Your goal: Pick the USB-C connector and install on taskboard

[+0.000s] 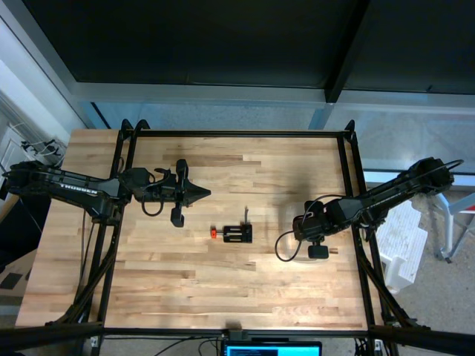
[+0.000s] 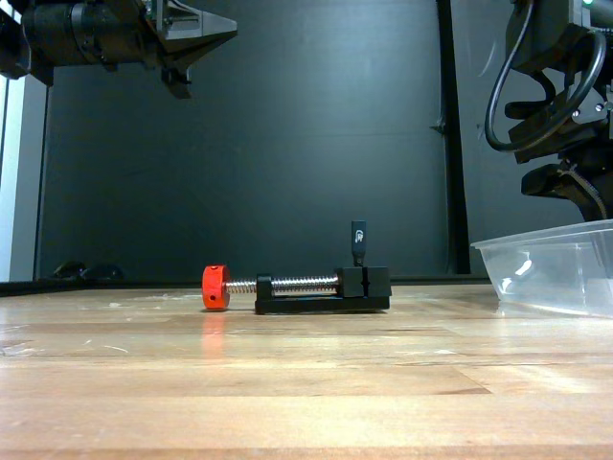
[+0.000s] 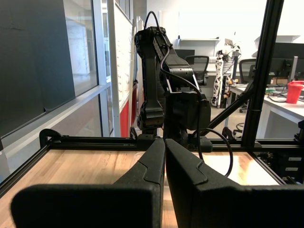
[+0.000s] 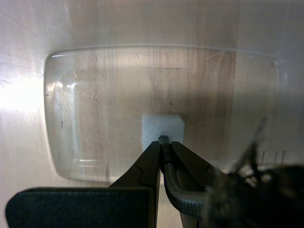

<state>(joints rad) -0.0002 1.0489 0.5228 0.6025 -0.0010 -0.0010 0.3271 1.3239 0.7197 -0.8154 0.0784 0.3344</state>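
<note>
while the right gripper hangs over a clear tray on the right side of the table, its fingers are clenched on a tiny greyish piece at their tips, seemingly the usb-c connector, with a ribbed grey lead trailing back from it. beneath, a white square pad lies in the tray. the taskboard sits mid-table, well apart from the tray, orange knob leftward, black stem upright. the left gripper hovers high, left of the taskboard, fingers clenched on nothing.
</note>
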